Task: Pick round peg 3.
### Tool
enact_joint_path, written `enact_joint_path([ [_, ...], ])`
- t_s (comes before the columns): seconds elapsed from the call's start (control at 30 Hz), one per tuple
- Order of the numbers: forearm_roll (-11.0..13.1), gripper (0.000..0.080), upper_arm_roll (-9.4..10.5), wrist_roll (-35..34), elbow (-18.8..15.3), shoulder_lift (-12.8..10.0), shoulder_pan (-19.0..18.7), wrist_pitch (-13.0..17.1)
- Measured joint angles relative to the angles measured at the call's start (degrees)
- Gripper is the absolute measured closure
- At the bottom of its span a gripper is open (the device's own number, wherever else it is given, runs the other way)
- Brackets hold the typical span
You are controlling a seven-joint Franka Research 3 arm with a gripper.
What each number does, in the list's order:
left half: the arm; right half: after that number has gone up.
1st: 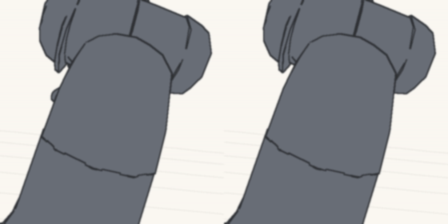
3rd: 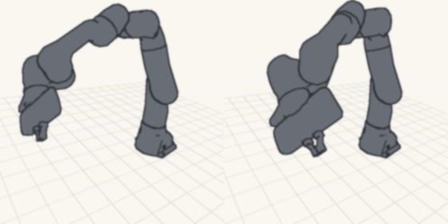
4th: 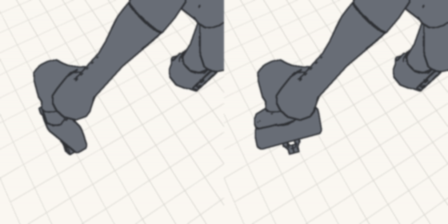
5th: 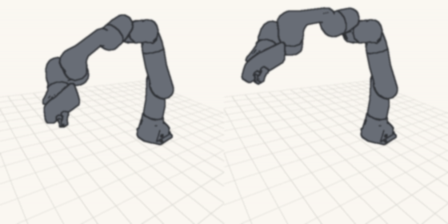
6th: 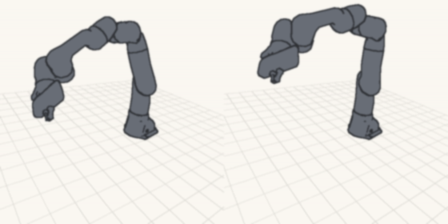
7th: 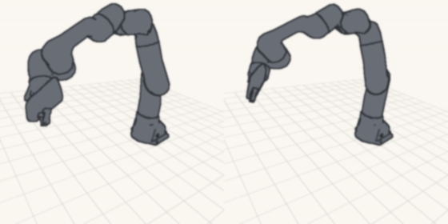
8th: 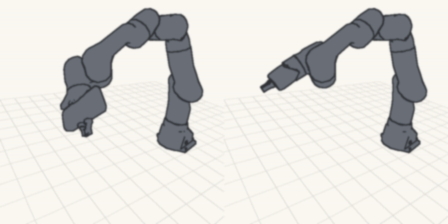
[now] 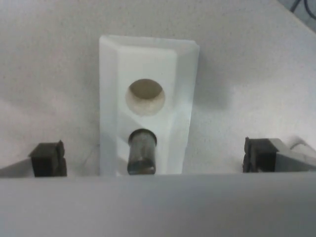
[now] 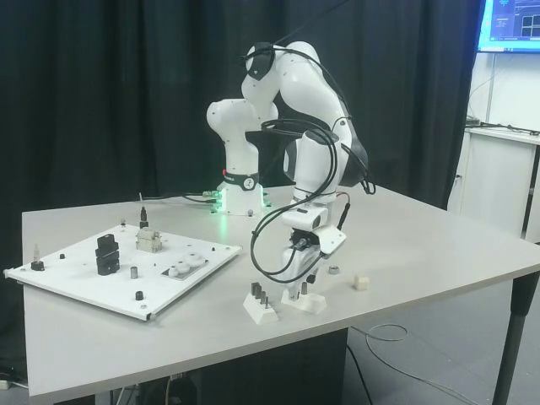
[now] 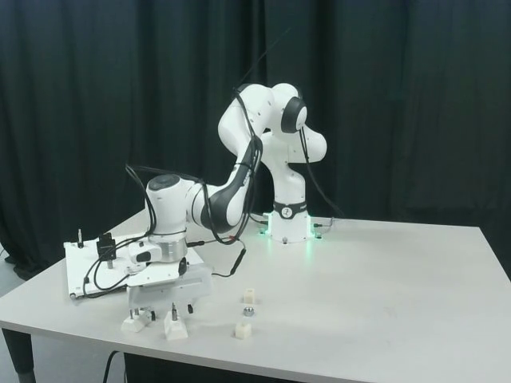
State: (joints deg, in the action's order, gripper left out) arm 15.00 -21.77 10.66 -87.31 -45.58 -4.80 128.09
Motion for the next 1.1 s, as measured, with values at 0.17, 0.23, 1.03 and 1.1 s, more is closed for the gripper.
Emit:
enact_joint_path([
  [0.17,0.0,0.0003,0.17,-0.3,0.0,0.0,0.0,-0.2],
  [0.23,0.1,0.0003,0.25,-0.6,0.0,0.0,0.0,-0.3],
  [1.03,0.1,0.0660,0.86,-1.0,0.3,0.0,0.0,-1.6],
  [1.1,0.1,0.0689,0.86,-1.0,0.3,0.0,0.0,-1.7],
])
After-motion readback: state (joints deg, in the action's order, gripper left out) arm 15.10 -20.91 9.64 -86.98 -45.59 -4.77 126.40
